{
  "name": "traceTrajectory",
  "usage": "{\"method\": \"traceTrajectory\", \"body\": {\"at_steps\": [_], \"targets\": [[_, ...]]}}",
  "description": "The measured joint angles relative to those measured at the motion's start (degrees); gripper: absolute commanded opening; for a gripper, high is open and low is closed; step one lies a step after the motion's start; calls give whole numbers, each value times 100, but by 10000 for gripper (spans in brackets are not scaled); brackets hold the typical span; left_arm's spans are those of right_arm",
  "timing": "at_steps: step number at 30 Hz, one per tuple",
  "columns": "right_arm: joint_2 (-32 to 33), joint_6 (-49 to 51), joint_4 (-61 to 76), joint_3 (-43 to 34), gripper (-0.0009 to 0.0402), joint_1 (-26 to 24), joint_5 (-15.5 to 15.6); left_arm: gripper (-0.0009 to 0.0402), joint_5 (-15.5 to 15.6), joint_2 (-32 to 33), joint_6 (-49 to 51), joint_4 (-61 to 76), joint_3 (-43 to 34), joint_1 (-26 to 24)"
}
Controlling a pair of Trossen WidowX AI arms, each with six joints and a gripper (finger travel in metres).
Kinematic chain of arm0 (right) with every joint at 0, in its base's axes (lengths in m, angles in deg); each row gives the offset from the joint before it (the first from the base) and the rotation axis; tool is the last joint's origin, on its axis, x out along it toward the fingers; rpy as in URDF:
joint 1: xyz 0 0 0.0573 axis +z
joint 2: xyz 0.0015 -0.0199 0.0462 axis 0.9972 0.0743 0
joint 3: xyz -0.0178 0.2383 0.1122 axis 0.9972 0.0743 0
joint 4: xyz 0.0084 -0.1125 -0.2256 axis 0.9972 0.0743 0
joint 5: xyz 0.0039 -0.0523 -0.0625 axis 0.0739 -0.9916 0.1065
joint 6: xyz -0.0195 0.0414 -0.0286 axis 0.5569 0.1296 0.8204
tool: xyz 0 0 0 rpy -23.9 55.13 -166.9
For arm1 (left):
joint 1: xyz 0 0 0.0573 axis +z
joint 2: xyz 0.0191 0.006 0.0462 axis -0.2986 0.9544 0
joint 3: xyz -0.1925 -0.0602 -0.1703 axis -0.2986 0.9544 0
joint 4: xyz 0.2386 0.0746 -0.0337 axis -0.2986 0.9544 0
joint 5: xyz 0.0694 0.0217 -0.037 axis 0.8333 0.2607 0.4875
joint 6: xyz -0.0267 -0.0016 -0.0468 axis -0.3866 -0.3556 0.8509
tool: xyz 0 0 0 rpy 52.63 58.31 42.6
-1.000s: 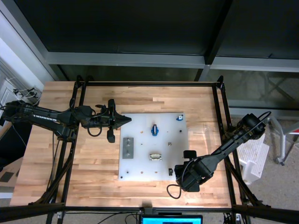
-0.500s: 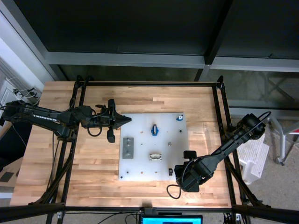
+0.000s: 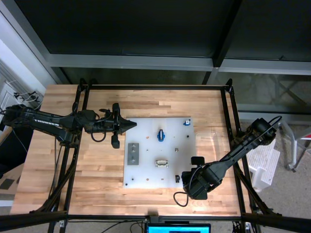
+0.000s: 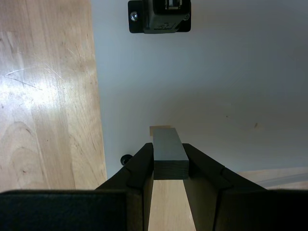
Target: Pick the 16mm bar and install on taskboard
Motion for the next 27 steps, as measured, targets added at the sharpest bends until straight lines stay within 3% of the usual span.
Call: {"method": "traceTrajectory", "body": {"at_steps": [27], "targets": [[153, 22, -105, 0, 16, 0, 48, 1, 0, 0, 0, 0, 2, 0]]}}
